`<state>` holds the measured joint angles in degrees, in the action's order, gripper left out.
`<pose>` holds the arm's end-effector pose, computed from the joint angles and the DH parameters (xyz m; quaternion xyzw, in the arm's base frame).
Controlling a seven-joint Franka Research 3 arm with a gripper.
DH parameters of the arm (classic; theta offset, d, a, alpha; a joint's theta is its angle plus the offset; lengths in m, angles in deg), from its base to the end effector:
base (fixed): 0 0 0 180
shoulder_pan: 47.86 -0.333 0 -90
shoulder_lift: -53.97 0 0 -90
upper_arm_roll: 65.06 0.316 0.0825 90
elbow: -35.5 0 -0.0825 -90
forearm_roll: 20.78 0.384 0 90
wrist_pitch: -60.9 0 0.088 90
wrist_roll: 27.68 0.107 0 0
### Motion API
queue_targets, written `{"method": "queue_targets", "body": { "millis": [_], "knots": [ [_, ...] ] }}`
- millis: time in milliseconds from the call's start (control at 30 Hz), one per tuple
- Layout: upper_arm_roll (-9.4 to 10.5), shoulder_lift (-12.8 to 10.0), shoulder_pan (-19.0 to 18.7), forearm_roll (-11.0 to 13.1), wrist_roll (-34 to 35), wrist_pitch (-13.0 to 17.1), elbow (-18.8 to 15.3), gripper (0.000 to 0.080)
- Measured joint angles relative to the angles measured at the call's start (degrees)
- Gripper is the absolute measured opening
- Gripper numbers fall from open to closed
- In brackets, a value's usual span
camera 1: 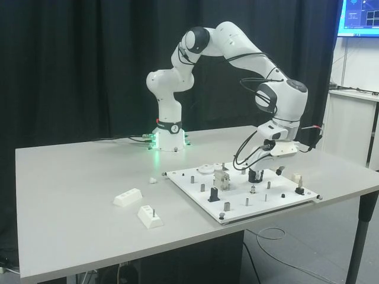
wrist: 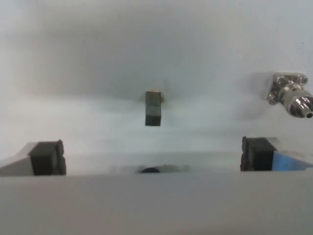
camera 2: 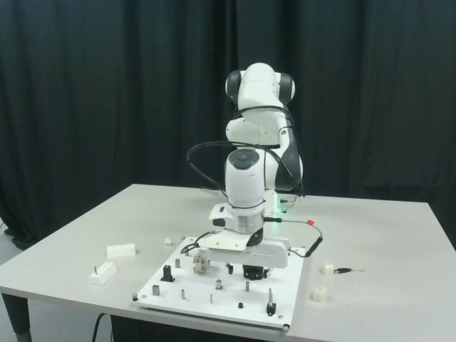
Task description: Pick square peg 1.
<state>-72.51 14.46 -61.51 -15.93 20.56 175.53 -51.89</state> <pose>0.6790 0.0914 0.2394 0.9243 -0.3672 -0.0893 0.0529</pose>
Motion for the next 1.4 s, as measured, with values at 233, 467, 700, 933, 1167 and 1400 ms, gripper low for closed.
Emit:
{"method": "queue_targets", "body": {
  "millis": [233,467,700,933,1167,1400],
  "knots": [
    [-0.11,0.0,0.0,0.0,0.1,0.1,0.0,0.0800],
    [-0.28,0.1,0.0,0.0,0.1,0.3,0.0,0.0800],
    [-0.50,0.2,0.0,0.0,0.1,0.7,0.0,0.0800],
    [-1.04,0.5,0.0,-0.4,0.1,0.9,0.0,0.0800],
    [-1.65,1.0,0.0,-1.0,0.1,1.0,0.0,0.0800],
    [-2.15,1.3,0.2,-1.0,1.0,1.1,0.0,0.0800]
  ]
}}
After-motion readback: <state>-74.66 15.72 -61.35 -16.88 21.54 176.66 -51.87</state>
